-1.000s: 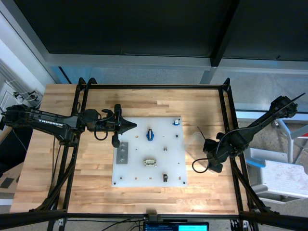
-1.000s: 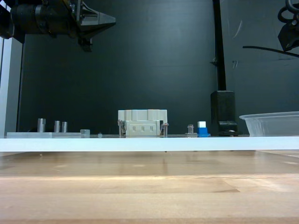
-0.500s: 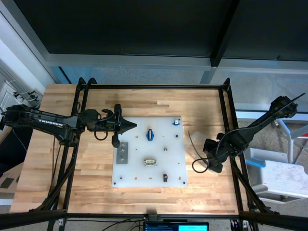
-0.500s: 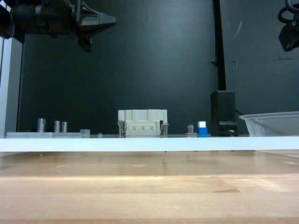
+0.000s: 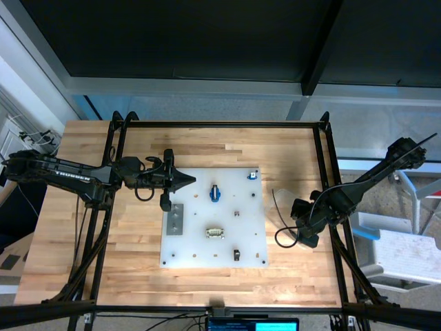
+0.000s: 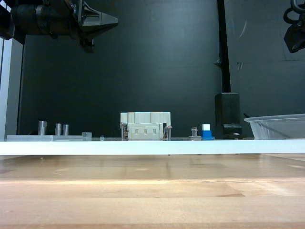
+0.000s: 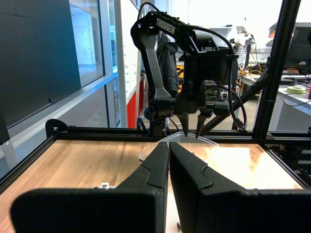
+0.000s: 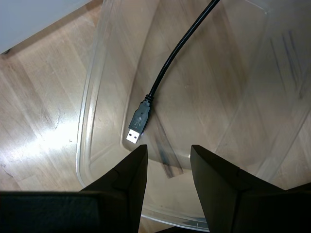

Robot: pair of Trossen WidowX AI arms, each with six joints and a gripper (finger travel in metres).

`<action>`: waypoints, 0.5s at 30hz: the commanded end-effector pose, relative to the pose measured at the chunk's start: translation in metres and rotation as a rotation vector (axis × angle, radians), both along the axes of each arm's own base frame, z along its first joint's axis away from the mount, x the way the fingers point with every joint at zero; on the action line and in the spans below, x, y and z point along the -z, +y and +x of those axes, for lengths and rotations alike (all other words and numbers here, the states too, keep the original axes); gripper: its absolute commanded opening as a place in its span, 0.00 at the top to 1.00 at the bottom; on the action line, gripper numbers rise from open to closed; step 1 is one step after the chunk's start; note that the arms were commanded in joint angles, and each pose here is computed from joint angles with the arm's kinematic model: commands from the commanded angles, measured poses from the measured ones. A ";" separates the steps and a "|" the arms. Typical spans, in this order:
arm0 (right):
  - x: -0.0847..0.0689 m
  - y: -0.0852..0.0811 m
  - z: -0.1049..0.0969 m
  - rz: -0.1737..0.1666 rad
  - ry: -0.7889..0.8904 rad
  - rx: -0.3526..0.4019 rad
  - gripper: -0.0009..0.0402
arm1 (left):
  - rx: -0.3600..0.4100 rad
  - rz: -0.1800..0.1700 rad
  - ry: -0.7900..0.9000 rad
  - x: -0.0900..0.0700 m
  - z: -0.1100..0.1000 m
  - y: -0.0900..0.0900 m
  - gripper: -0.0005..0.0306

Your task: Remove the USB connector from the USB hub and place in the container

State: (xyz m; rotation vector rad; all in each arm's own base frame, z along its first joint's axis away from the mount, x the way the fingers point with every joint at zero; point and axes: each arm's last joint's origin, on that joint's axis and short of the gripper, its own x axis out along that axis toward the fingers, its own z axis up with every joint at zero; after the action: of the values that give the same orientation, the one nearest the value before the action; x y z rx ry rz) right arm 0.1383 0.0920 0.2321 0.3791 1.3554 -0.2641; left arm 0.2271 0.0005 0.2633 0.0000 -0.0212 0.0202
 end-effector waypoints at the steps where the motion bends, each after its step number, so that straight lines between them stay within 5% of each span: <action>1: 0.000 0.000 0.000 0.000 -0.001 0.000 0.68 | 0.000 0.000 0.000 0.000 0.000 0.000 0.98; 15: -0.001 0.002 0.002 0.016 -0.022 0.000 0.68 | 0.000 0.000 0.000 0.000 0.000 0.000 0.98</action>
State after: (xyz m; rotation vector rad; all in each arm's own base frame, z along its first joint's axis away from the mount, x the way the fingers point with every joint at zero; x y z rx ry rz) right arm 0.1401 0.0933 0.2327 0.3926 1.3386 -0.2506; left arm 0.2271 0.0005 0.2633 0.0000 -0.0212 0.0202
